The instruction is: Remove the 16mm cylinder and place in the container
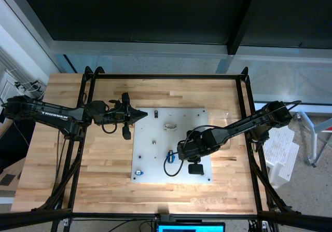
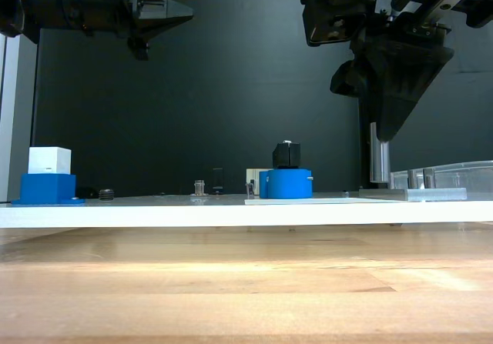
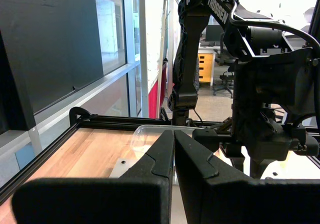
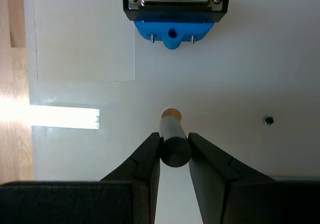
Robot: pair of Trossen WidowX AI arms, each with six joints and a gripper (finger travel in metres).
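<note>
While left gripper [image 1: 144,114] hangs aloft (closed), right gripper [image 4: 174,137] pinches 16mm cylinder [image 2: 378,156]

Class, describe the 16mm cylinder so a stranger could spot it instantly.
Start at the white task board; the left gripper hangs shut near its far-left corner. Over the board's right half, the right gripper points down, gripping the upright 16mm cylinder between its fingers. It is a smooth grey metal rod, unlike the blue connector nearby.

Low view: foreground table [image 2: 246,282] blurred, backdrop dark; glare streak on white board [image 4: 65,118]; left wrist view background overexposed.
</note>
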